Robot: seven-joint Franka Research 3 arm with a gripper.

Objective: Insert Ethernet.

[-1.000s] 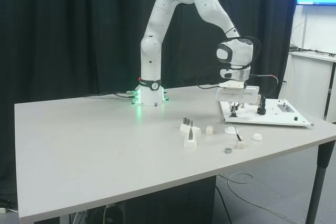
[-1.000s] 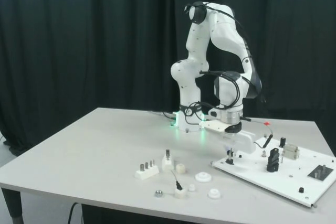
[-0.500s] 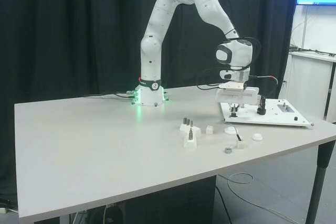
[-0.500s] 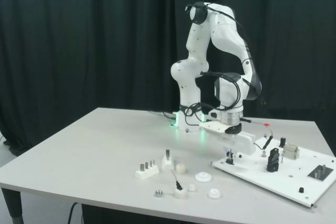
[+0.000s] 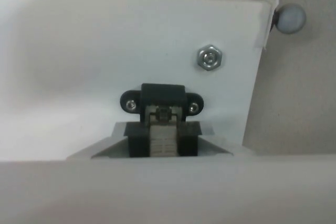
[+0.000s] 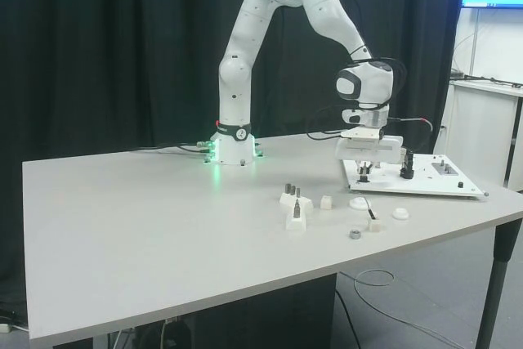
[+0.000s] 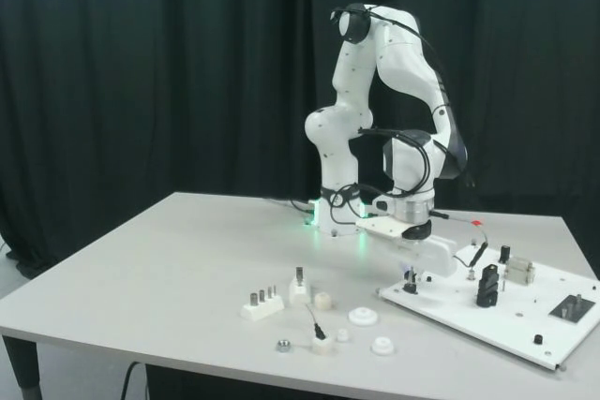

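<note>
In the wrist view the Ethernet plug (image 5: 163, 136) sits between the black fingers (image 5: 135, 141) of my gripper (image 5: 163, 144), which is shut on it. Just past its tip is the black Ethernet socket (image 5: 163, 97), screwed to the white board (image 5: 79, 66). Seen from the room, the gripper (image 6: 363, 171) (image 7: 410, 280) hangs straight down over the near-left corner of the white board (image 6: 425, 185) (image 7: 511, 320), its tips just above the surface. From those views the plug itself is too small to make out.
A hex nut (image 5: 210, 59) lies on the board beside the socket. A black block (image 7: 487, 286) and other fittings stand further along the board. Small white fixtures (image 6: 296, 202) (image 7: 262, 304) and a loose nut (image 6: 355, 234) lie on the grey table in front of the board.
The wrist and gripper have risen very slightly over the board's corner. Everything else on the table has stayed where it was.
</note>
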